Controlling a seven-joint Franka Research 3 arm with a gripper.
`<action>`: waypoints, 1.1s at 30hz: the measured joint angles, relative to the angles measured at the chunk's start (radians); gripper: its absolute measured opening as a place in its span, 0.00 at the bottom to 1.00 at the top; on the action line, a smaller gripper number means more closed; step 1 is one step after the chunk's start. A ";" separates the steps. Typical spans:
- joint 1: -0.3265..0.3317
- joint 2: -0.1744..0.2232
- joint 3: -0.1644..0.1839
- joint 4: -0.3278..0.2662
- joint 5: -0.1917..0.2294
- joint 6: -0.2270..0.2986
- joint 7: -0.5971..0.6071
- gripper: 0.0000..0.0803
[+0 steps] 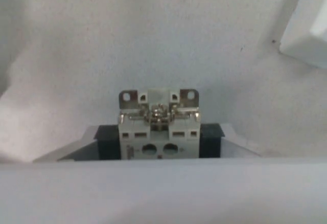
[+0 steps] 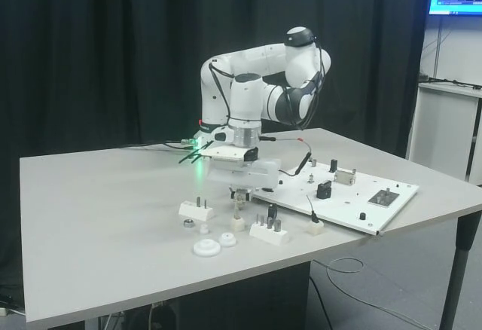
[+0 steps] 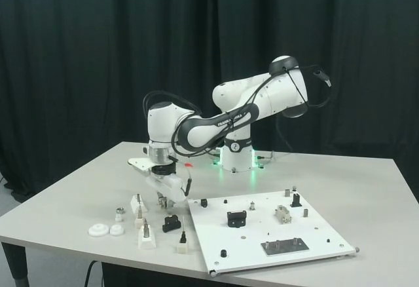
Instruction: Insert waterproof.
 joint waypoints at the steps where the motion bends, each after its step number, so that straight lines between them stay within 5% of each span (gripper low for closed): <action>1: 0.000 0.000 -0.003 0.002 -0.004 0.000 0.000 0.39; 33: -0.014 -0.001 -0.019 0.019 -0.021 -0.001 0.002 0.39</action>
